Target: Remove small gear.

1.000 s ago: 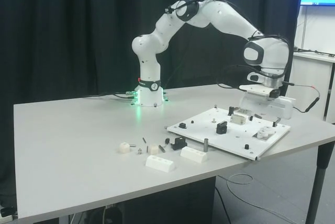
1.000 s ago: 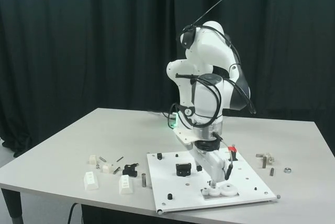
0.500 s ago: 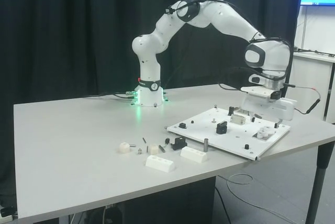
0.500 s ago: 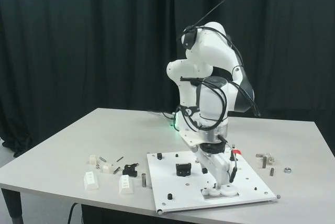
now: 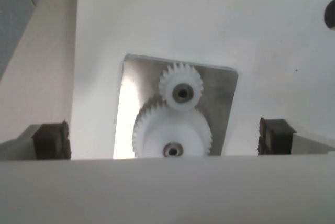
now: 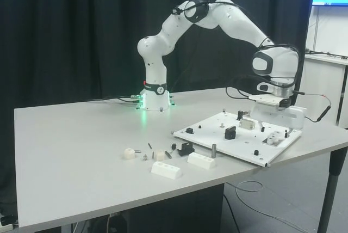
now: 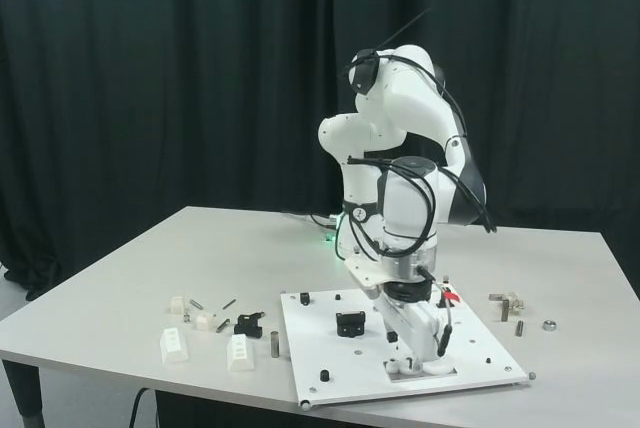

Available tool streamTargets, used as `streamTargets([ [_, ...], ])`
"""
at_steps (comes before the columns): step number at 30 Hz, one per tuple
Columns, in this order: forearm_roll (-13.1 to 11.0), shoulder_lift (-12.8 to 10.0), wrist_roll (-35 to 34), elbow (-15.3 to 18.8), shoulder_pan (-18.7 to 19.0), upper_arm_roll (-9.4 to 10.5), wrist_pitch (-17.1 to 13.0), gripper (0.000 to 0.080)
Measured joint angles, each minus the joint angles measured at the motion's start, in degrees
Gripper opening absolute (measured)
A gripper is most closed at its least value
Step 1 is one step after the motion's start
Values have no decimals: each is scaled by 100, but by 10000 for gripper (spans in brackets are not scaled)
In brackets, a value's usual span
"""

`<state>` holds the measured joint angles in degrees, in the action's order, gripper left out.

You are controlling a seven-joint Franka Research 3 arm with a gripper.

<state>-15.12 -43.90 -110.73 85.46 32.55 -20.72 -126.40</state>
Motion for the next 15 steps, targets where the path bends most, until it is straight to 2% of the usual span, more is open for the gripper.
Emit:
streamTargets([
  [15, 0, -1, -1, 261, 22, 2, -432, 800],
])
